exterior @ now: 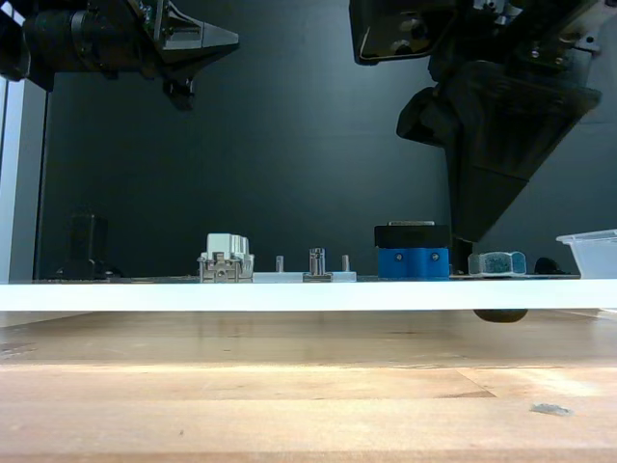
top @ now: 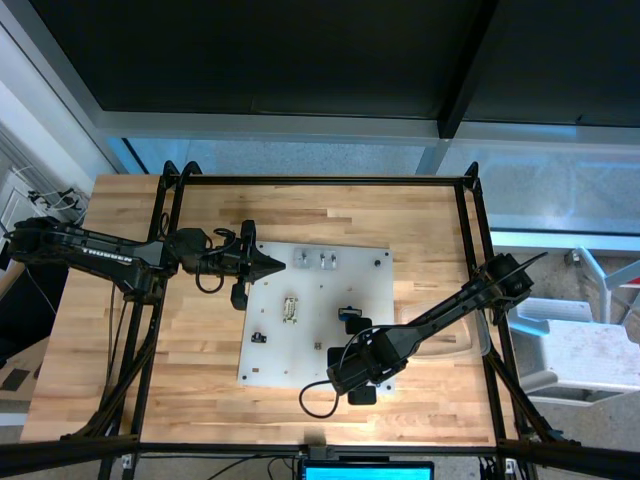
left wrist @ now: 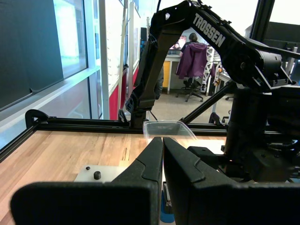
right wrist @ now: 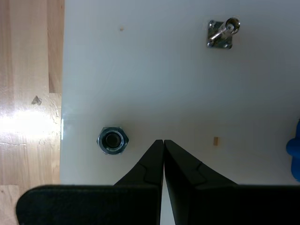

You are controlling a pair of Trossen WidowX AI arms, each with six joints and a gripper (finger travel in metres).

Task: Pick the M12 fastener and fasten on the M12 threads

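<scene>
The M12 fastener (right wrist: 112, 140), a small silver hex nut, sits low on the white board (right wrist: 187, 84) close to the board's edge. Its hole is filled with black, so it is on its stud. In the low view the nut (exterior: 496, 262) rests at board level and no ribs show under it. My right gripper (right wrist: 163, 140) is shut on nothing, its tips just beside the nut and apart from it. From above, the right gripper (top: 368, 390) hangs over the board's near right edge and hides the nut. My left gripper (top: 283, 268) hovers shut and high over the board's far left edge.
A clear tray (top: 470, 345) lies off the board's right side. A blue block with a black top (exterior: 413, 251) stands left of the nut. A silver connector (exterior: 226, 258) and a short silver post (exterior: 316, 262) stand mid-board. A small bracket with a pin (right wrist: 220, 33) lies farther along the board.
</scene>
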